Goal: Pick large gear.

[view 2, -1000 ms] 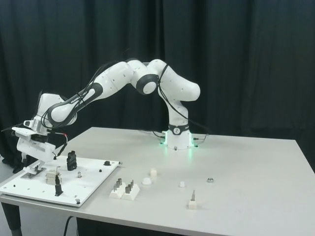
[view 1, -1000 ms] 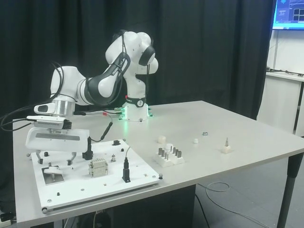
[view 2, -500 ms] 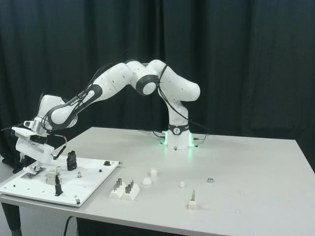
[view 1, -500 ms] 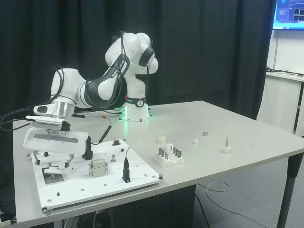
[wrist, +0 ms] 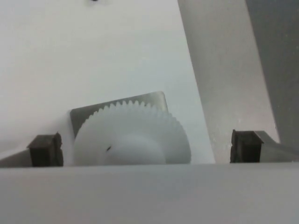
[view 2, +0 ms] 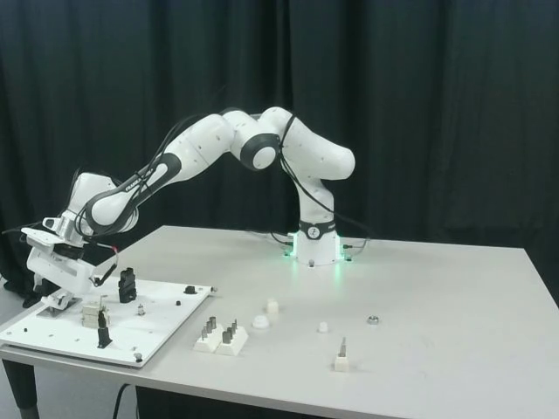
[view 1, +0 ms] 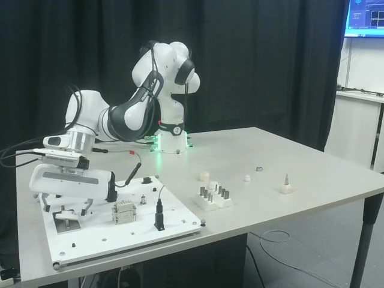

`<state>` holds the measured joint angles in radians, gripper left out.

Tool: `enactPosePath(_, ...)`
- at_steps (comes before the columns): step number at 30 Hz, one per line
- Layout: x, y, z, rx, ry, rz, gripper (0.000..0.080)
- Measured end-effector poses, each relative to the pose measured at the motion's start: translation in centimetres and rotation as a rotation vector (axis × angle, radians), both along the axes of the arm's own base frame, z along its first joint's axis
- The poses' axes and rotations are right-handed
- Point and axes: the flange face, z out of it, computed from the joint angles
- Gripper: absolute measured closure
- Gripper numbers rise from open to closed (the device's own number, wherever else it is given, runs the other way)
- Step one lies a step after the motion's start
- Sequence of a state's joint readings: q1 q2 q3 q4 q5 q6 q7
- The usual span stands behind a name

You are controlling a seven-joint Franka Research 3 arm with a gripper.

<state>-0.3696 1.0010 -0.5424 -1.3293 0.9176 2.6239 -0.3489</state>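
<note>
The large gear (wrist: pixel 133 135) is a white toothed wheel lying flat on a small grey metal plate (wrist: pixel 154 100) at the near left corner of the white board (view 1: pixel 126 231). My gripper (wrist: pixel 145 148) is open and low over it, with one black fingertip (wrist: pixel 45 150) on each side of the wheel and a gap between each and the teeth. In the first room view the gripper (view 1: pixel 66 207) hangs just above the gear (view 1: pixel 63 212). From the second room view the gripper (view 2: pixel 51 295) sits at the board's (view 2: pixel 148 336) far left end.
On the board stand a black upright plug (view 1: pixel 159 217), a grey connector block (view 1: pixel 122 212) and a black part (view 1: pixel 110 187) beside my hand. On the grey table are two white peg holders (view 1: pixel 213 197), small white caps (view 1: pixel 204 176), a nut (view 1: pixel 259 168) and a pin stand (view 1: pixel 286 185).
My gripper has come down closer to the board and shifted slightly toward the board's left end, over the gear. Nothing else has moved.
</note>
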Motion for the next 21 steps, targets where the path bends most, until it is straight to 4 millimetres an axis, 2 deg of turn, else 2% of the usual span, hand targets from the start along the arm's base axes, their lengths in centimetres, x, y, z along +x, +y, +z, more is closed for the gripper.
enactPosePath(11, 0.33, -0.28, -0.91, -0.004, 0.001, 0.005, 0.0003)
enactPosePath(21, 0.36, -0.51, -0.82, -0.005, -0.004, 0.005, 0.0003)
